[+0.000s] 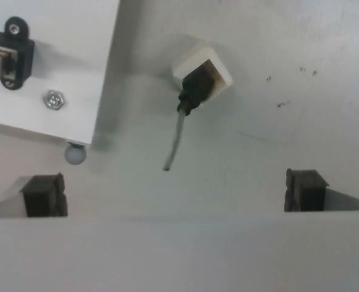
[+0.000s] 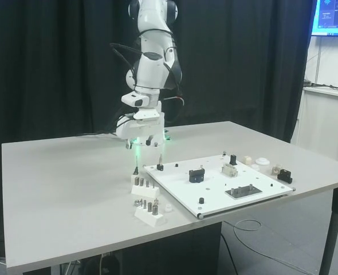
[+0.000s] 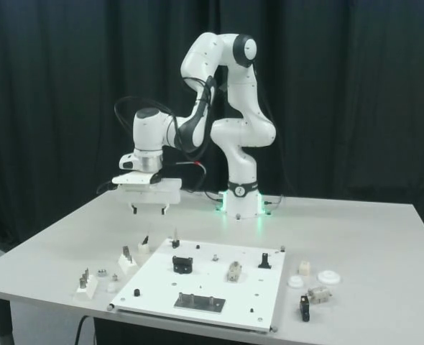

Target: Pick USB.

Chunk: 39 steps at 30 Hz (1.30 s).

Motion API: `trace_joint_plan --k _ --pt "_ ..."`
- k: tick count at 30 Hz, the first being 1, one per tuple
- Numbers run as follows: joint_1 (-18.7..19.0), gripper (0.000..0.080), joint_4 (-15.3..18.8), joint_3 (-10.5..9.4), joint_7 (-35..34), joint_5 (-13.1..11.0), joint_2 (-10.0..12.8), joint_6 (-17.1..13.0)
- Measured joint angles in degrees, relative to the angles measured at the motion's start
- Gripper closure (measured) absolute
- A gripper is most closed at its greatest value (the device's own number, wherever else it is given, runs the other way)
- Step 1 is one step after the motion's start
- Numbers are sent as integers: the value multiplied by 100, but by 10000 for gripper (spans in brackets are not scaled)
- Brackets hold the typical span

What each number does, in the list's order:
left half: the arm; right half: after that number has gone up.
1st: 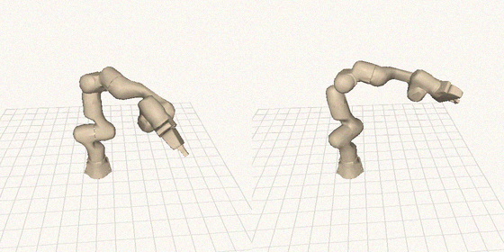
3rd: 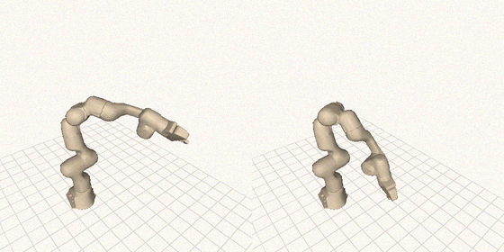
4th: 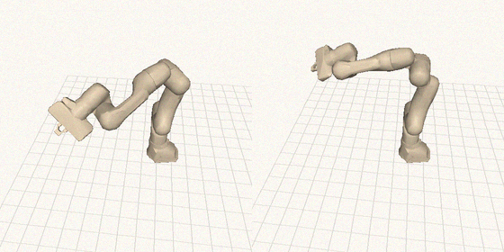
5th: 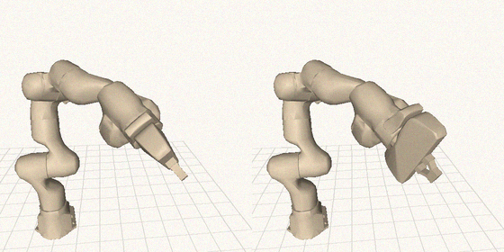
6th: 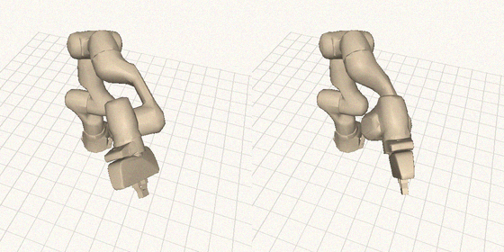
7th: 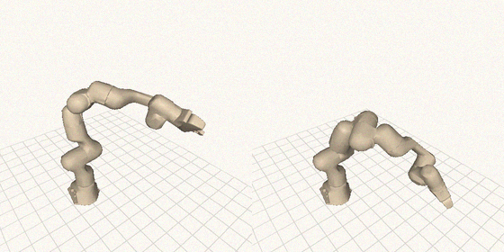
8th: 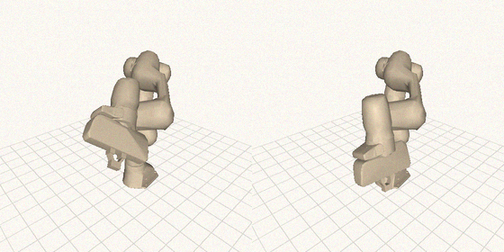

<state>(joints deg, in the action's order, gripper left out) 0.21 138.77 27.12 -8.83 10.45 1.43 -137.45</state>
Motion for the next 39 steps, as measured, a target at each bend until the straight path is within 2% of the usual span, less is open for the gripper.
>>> trace_joint_plan --k 15,39 --pt "-1 3 232 68 1155 -557 360 -812" --pt "15 3 235 53 1581 -620 888 -1603"
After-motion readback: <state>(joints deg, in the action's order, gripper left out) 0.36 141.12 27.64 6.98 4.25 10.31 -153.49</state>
